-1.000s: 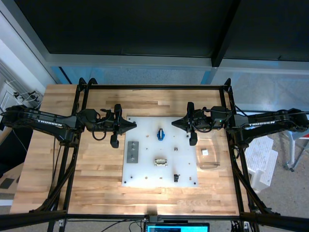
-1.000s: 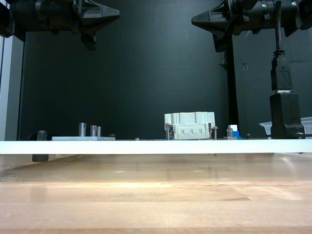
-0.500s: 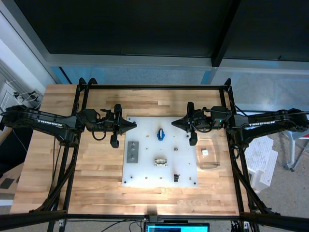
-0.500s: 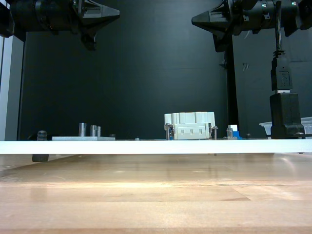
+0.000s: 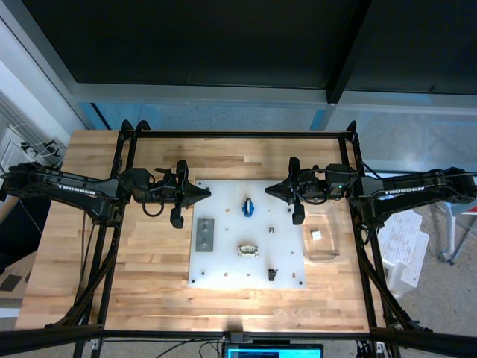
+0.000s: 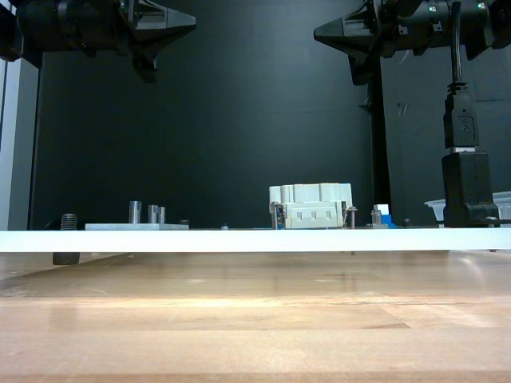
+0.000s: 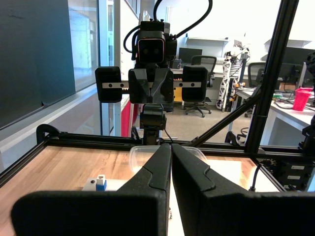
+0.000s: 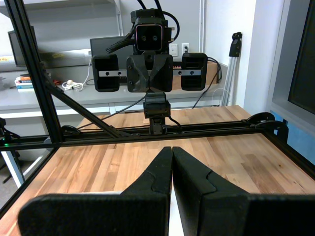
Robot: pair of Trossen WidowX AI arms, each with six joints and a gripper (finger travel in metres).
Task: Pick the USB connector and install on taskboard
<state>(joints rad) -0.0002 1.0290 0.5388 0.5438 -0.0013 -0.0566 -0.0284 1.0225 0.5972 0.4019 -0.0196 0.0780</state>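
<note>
On both forearms, white TROSSEN lettering (image 5: 77, 191) is showing. Your USB connector (image 6: 461, 128), black with a trident mark and a silver collar, is standing upright in the black socket (image 6: 469, 190) by the taskboard (image 5: 223, 257)'s near edge, right of centre. Your left gripper (image 5: 206, 192) and right gripper (image 5: 270, 189) are hovering nose to nose above the far edge, jaws pressed together, gripping nothing. Everything is resting on a wooden table (image 5: 141, 283); office chairs (image 7: 199, 101) are showing behind.
</note>
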